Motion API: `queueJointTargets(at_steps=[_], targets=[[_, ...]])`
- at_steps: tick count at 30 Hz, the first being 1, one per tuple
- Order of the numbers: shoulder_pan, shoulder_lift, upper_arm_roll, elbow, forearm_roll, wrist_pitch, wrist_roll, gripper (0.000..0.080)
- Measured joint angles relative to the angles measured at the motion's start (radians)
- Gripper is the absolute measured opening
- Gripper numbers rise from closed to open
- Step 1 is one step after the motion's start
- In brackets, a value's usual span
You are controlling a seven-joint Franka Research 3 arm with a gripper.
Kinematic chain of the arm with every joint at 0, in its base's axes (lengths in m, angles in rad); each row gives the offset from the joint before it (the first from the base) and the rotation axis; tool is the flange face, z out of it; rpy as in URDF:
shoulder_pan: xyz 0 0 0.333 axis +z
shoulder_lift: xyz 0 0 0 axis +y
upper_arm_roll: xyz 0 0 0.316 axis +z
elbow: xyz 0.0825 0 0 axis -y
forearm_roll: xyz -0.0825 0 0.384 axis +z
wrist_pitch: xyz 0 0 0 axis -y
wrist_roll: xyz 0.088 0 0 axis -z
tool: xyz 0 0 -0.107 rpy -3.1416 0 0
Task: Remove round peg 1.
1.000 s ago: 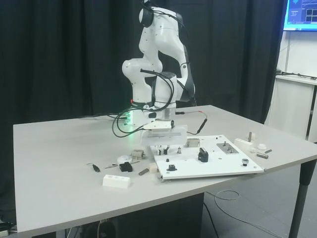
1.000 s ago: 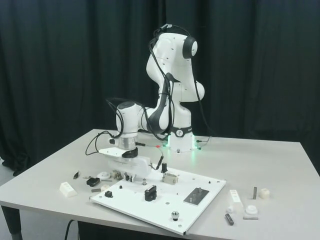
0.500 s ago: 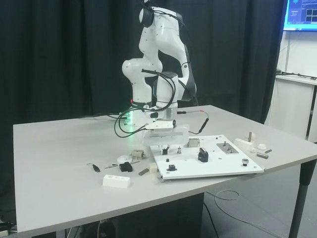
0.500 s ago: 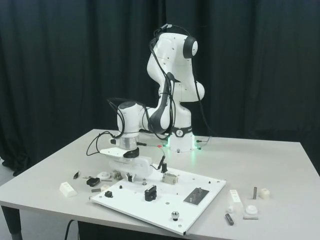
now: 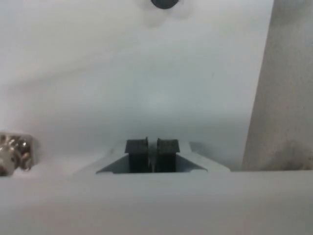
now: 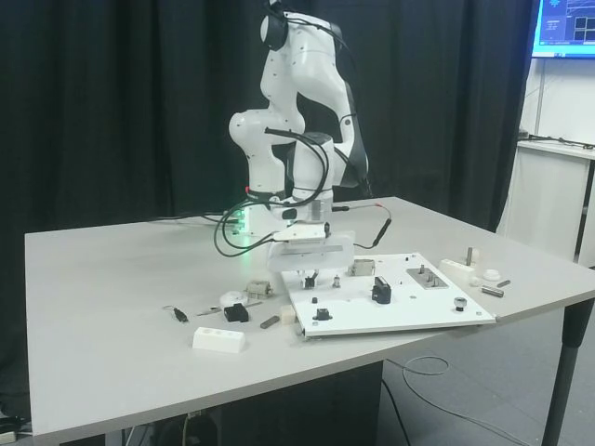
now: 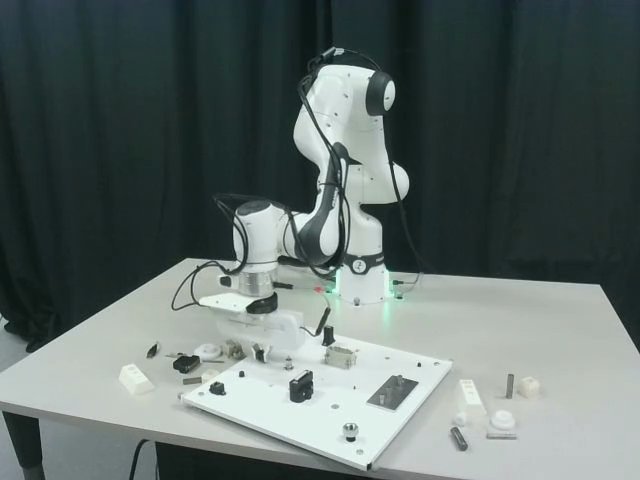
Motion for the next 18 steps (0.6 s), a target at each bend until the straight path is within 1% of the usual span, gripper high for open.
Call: queueJointTargets(at_steps=[12,18], targets=[[0.0,-0.055,-0.019,0.012,-0.011,-0.066,-0.017,0.0034],[0.0,-0.081,-0.029,0.024,-0.031,-0.105,-0.017,0.0034]])
